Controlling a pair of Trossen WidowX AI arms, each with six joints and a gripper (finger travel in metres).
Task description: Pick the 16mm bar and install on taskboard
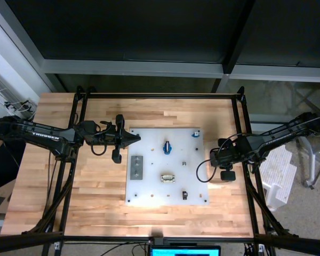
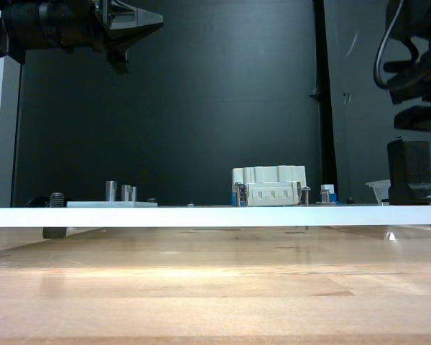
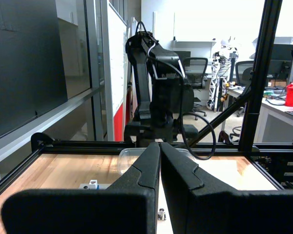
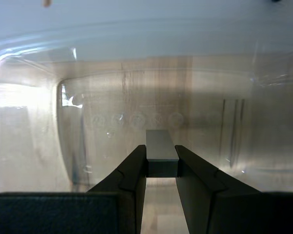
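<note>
Grab looks done, install not yet: right gripper (image 4: 161, 161) clamped on the 16mm bar (image 4: 161, 145) in the clear bin (image 4: 102, 97) beside the taskboard (image 1: 149, 196), left gripper (image 3: 159, 148) pinched together over its left edge.

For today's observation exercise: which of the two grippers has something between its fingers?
The right gripper, over the clear tray right of the taskboard, grips the grey 16mm bar. The left gripper, raised above the taskboard's far-left corner, is shut on nothing.
</note>
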